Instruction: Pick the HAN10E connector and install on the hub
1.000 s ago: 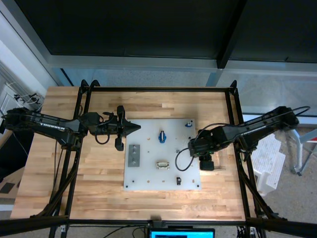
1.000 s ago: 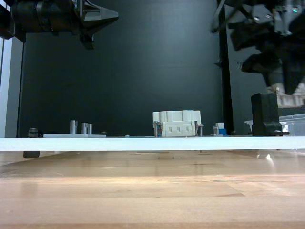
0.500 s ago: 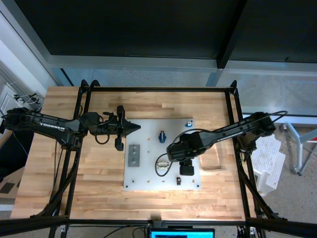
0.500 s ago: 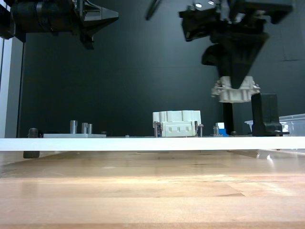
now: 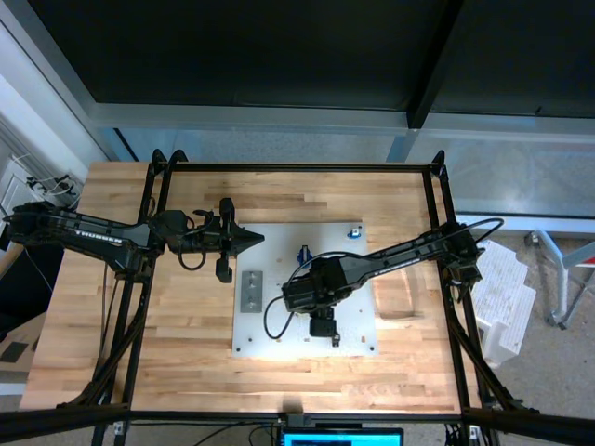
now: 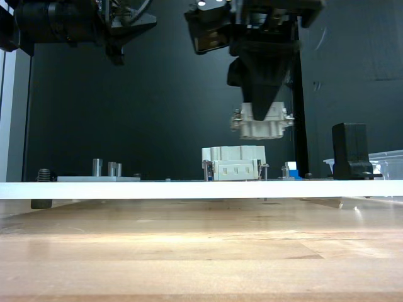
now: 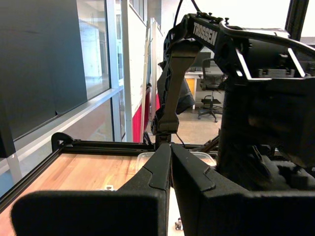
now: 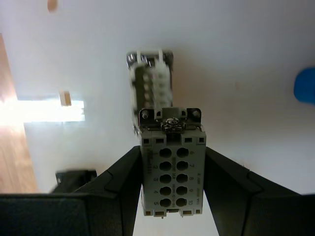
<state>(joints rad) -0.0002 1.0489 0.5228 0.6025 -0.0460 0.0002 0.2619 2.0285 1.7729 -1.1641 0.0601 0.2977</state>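
The near edge of the wooden table (image 5: 186, 372) carries the white task board (image 5: 358, 279), and a small black part (image 6: 351, 151) stands on the board's near right area. Near the middle of the board sits the hub (image 6: 234, 163), upright with its socket face upward.

Above the hub, displaced to the right and clear of it, hangs the HAN10E connector (image 6: 262, 129). It is gripped by the right gripper (image 6: 262, 118), which points straight down. In the right wrist view the fingers (image 8: 123, 177) press both flanks of the connector, whose numbered holes face the camera. The hub shows beyond it, lying roughly parallel but not centred under it.

A grey metal block (image 5: 251, 290) lies left of the hub, and a blue upright part (image 5: 304, 253) stands farther back. Farthest away, the left gripper (image 5: 244, 239) hovers over the board's far left corner, its fingers pressed together on nothing.

The connector appears to be in transit to the hub; centring, lowering and seating remain to be done.

- **Offset:** if the sideways offset is not removed before descent, the connector would land on the hub's rim or a metal end tab and jam.
- **Tilt:** a tilt in the grip would let one end enter first and bind.
- **Slip:** the connector could slide upward between the fingers under pressing force, leaving it only partly seated.
- **Keying:** whether the connector is turned the right way round for the hub cannot be told from these views.
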